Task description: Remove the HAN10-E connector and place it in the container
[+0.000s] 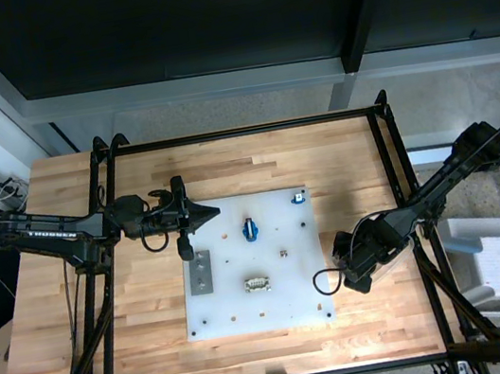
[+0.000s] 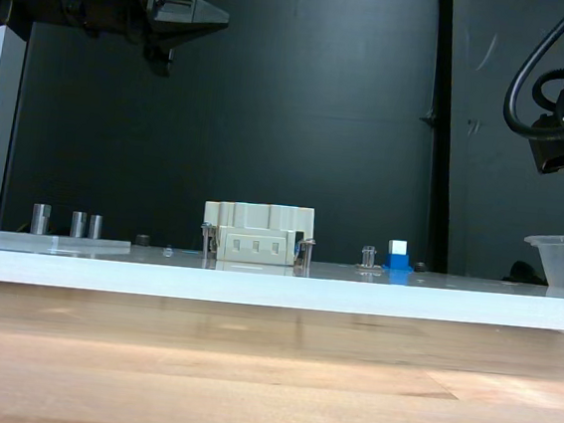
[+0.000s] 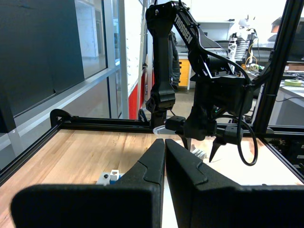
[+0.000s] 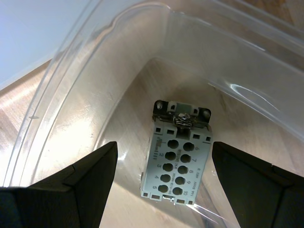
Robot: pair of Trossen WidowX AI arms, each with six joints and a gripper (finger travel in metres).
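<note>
Evidently the pale-grey rectangular HAN10-E connector (image 4: 176, 159) lies loose in the clear plastic container (image 4: 71, 95) between the open fingers of the right gripper (image 4: 164, 145), so withdraw straight upward; the left gripper (image 3: 164, 142) hangs closed above the flat white board (image 1: 290, 310).

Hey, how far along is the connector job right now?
Done: the HAN10-E connector lies inside the container. In hand: nothing; the right gripper hangs open just above it, and the left gripper is shut, raised near the board's far left corner. Left: apparently only backing the right gripper away.

White board (image 1: 296, 287) with blue knob (image 1: 250, 229), grey bar (image 1: 203, 273)
</note>
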